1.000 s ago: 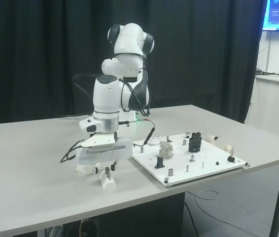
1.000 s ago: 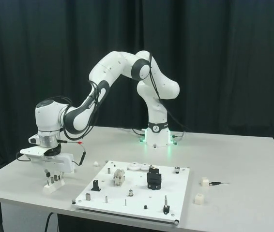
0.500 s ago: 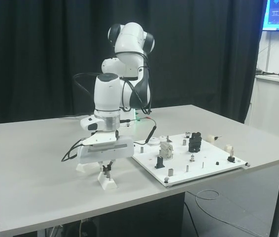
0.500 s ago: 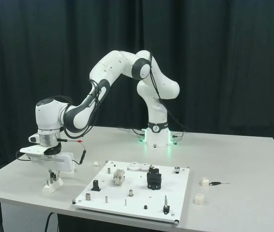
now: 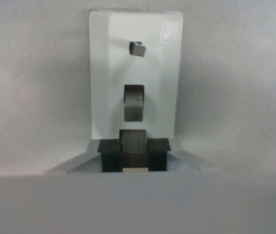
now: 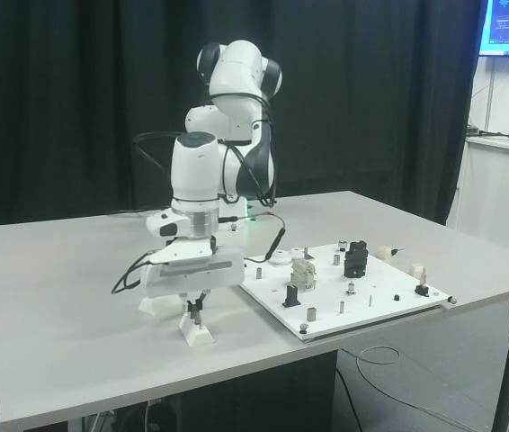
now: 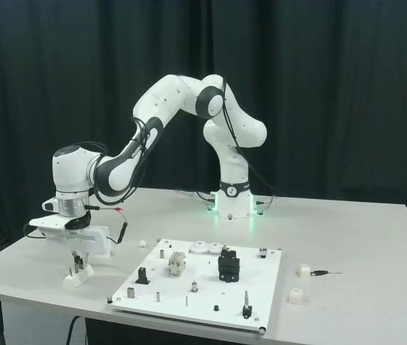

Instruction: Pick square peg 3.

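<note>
In the wrist view my gripper [image 5: 134,157] is shut on a grey square peg [image 5: 134,144], with one black finger [image 5: 109,155] on each side of it. Beyond it lies the white peg holder [image 5: 162,73], which carries a larger grey peg [image 5: 133,102] and a small one [image 5: 137,48]. In the room views the gripper [image 6: 196,308] [image 7: 78,260] hangs just above that holder [image 6: 197,336] [image 7: 76,277], near the table's front left corner. I cannot tell from these views whether the peg's lower end has left the holder.
A white assembly board [image 6: 376,310] [image 7: 203,298] with several small black and grey parts lies to the right of the holder. Another small white block [image 6: 151,306] sits behind the gripper. Two white pieces [image 7: 303,269] [image 7: 295,295] lie beyond the board. The table's front edge is close.
The gripper has risen a little from the holder over the last second, staying shut on the peg. Nothing on the board has moved.
</note>
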